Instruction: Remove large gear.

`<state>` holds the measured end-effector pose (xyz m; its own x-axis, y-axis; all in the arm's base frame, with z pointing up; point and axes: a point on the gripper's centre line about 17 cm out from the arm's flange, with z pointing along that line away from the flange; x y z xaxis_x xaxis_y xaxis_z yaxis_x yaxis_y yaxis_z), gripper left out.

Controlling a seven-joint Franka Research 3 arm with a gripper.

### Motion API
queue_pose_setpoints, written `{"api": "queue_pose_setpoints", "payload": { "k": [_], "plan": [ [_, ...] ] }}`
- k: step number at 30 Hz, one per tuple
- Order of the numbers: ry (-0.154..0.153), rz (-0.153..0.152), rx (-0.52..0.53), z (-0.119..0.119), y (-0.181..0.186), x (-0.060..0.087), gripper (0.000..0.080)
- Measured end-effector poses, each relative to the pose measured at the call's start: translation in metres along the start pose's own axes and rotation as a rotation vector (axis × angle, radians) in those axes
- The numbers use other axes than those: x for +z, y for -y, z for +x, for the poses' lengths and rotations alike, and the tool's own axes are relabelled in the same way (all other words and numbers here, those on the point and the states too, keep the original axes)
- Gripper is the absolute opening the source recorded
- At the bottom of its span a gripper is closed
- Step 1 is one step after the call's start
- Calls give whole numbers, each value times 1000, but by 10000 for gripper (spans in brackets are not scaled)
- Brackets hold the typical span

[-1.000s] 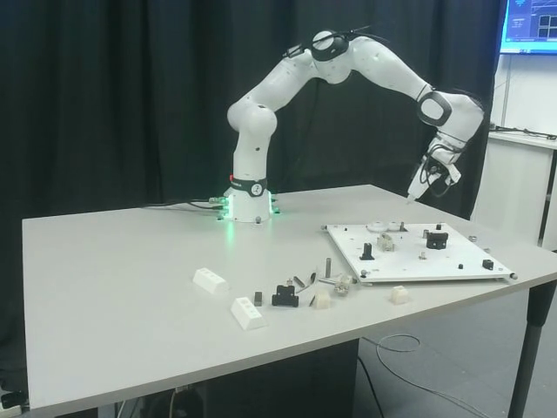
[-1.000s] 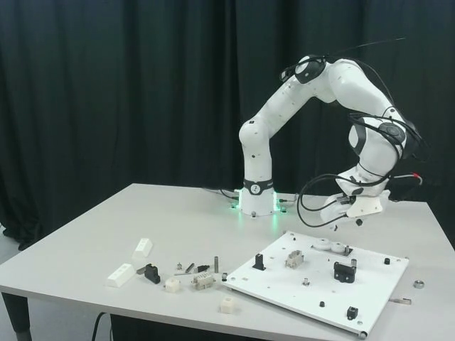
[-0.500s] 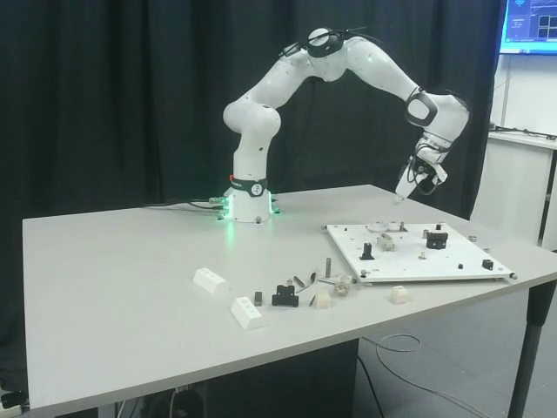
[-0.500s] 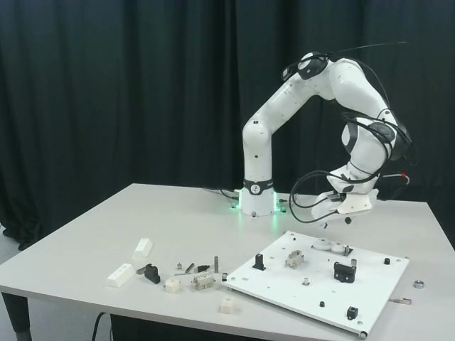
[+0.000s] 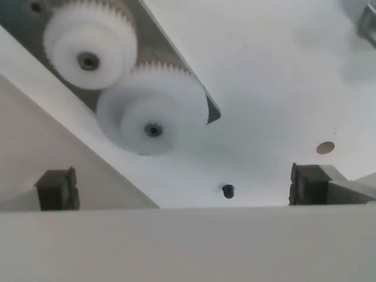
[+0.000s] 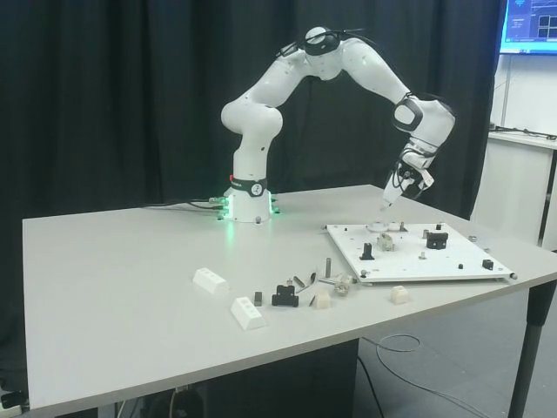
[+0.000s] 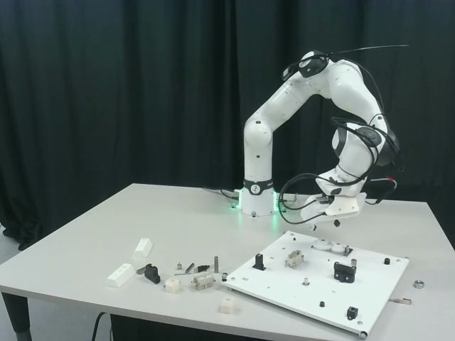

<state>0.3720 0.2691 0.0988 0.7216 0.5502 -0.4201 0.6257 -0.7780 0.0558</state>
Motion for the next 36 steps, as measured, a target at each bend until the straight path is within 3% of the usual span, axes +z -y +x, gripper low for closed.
{"api": "queue_pose_setpoints", "payload": {
  "k": [4,17,36],
  "plan": [
    [-1,2,-21,-5,-3,9,800],
    [-49,19,-19,-6,1,27,800],
    [-99,-17,13,-4,20,36,800]
  ]
}}
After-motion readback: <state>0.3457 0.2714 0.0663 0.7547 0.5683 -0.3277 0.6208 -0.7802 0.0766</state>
